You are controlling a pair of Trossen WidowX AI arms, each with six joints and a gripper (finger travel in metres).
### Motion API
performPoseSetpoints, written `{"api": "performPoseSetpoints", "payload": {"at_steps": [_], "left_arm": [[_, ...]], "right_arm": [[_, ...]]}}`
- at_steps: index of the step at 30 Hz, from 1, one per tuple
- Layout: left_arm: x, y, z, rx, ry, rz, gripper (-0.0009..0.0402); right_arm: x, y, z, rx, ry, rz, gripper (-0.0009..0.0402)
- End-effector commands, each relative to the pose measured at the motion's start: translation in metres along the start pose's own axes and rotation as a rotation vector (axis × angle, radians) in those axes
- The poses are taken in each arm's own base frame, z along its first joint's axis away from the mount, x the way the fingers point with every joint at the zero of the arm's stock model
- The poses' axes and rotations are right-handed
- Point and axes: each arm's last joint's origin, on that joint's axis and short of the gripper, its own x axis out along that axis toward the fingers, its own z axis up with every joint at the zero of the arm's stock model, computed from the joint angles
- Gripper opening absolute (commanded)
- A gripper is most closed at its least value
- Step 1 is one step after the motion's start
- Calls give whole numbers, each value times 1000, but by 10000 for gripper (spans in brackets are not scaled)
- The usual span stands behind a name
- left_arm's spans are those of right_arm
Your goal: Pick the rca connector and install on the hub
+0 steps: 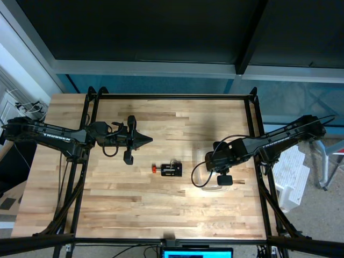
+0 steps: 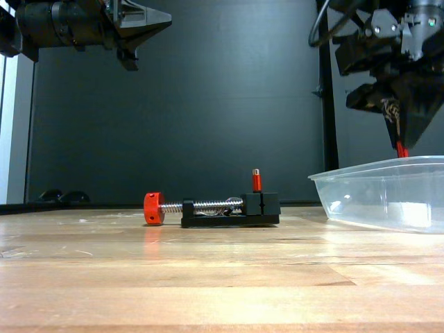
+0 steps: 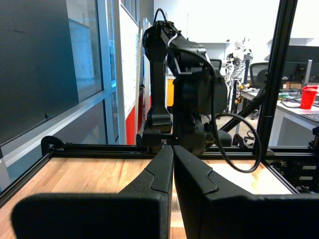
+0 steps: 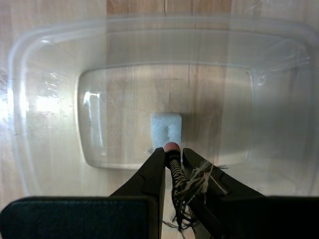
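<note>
Right gripper (image 4: 172,150), clamped on the rca connector (image 4: 174,167), hangs over the clear tray (image 4: 30,64) toward the table's right edge. Hub (image 2: 229,208) sits near the table's centre, well apart. Advisable: rise clear of the tray's rim, then keep the connector vertical over the hub's upright red post (image 2: 256,180). Left gripper (image 1: 144,140), fingers together, hangs high nearer the left edge.

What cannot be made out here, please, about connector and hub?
- Red-tipped RCA connector with frayed braid: its body, right wrist view, covered by the shut right gripper above the clear plastic tray.
- Small black rectangular hub: its socket, too small in high view, side-on in low view.
- Shut left gripper, raised at left: hub outside its wrist view.
</note>
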Motion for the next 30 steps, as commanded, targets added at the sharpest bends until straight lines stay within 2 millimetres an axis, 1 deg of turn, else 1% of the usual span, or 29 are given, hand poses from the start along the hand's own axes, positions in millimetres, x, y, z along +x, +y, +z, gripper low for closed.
{"api": "performPoseSetpoints", "payload": {"at_steps": [1,5,9,30], "left_arm": [[0,0,0,0,0,0,0],[0,0,0,0,0,0,0],[0,0,0,0,0,0,0],[0,0,0,0,0,0,0]], "right_arm": [[-8,0,1,0,-4,1,4],[-18,0,2,-1,-8,3,4],[-23,0,4,1,-20,8,4],[-21,0,5,2,-7,5,4]]}}
